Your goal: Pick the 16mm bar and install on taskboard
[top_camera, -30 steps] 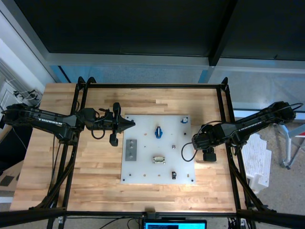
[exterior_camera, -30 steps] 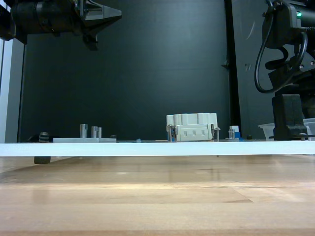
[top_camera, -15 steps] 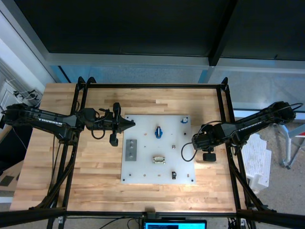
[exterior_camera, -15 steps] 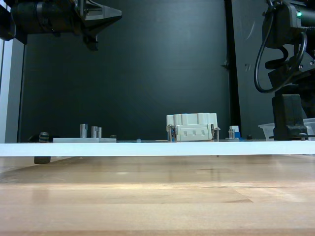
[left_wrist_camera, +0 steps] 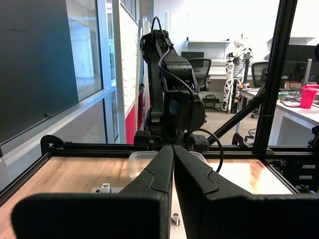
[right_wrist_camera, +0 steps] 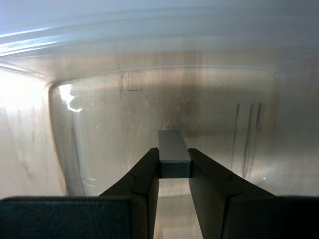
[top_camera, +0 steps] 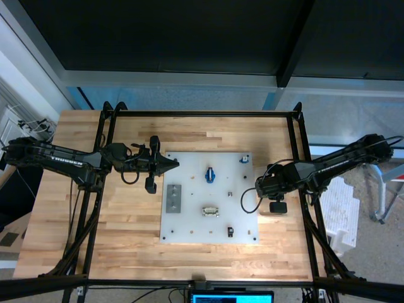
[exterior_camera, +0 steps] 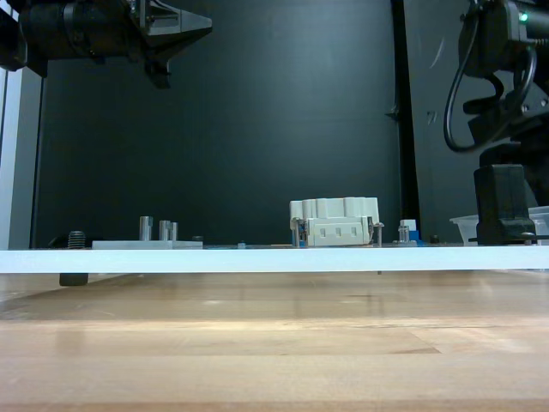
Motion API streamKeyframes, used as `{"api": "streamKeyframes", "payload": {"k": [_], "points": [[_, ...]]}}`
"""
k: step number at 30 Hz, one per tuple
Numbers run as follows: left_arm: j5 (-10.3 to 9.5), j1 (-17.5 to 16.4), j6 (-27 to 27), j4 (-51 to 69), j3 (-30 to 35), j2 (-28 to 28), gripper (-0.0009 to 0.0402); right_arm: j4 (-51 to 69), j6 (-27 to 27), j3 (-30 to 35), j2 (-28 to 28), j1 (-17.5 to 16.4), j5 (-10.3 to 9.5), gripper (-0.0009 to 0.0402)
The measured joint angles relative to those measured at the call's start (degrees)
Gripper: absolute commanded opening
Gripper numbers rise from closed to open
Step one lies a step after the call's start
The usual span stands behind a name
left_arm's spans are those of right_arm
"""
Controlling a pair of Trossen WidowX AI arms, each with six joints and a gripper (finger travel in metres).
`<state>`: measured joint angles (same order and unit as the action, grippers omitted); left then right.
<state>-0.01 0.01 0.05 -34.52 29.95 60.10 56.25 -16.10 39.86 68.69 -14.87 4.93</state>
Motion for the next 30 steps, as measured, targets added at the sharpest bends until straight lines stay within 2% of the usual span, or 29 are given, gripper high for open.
{"api": "streamKeyframes", "payload": {"k": [8, 20, 30], "points": [[0.0, 0.0, 0.0, 0.0, 0.0, 0.0, 0.0, 7.0, 0.3, 6.0, -2.2, 0.0, 0.0, 0.0004], [-0.02, 0.0, 0.0, 0.0, 0.0, 0.0, 0.0, 18.5, 0.3, 17.7, -2.4, 0.0, 0.0, 0.0004], [0.0, 0.0, 0.0, 0.0, 0.0, 0.0, 0.0, 20.7, 0.1, 19.3, -2.4, -0.2, 0.0, 0.0004]]}}
